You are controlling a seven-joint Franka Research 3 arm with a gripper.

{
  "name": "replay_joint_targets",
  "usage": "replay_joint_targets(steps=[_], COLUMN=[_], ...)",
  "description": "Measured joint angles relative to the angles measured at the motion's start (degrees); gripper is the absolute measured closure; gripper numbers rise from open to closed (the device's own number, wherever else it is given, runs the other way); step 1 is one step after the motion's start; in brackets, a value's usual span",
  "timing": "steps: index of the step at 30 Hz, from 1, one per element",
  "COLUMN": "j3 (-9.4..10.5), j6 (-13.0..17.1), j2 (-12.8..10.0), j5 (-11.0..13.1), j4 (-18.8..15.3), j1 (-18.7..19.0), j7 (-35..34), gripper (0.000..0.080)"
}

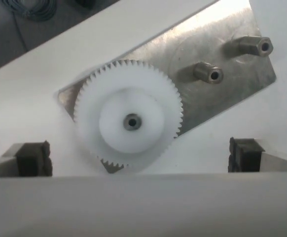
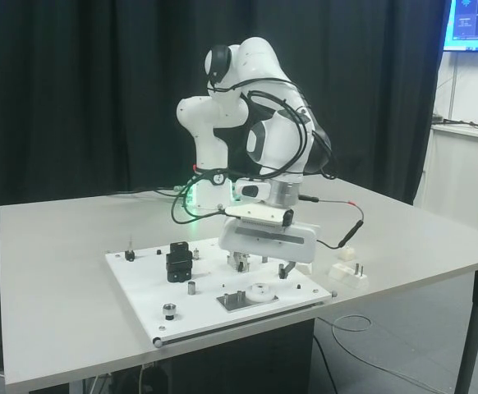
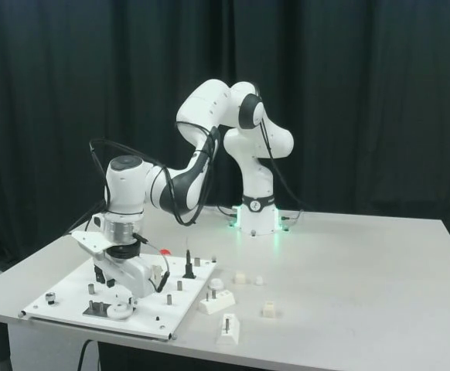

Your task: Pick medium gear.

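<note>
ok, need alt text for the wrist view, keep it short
A white plastic toothed gear sits on a peg of a grey metal plate, seen from above, with two bare threaded metal posts standing beside it on the same plate. The pincer hangs open above the white board, one black fingertip pad to each side.

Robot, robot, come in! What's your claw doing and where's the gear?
Gripper open, holding nothing, above the gear. White gear sits on a peg of the metal plate. Two other pegs bare. Nothing in the way.
</note>
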State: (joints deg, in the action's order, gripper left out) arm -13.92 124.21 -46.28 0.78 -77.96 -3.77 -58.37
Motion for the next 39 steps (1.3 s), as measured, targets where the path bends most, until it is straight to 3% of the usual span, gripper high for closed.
replay_joint_targets(steps=[39], j3=[0.13], j6=[-0.9], j2=[0.5], j5=[0.0], j4=[0.0], j1=[0.5], j7=[0.5], gripper=[0.0003])
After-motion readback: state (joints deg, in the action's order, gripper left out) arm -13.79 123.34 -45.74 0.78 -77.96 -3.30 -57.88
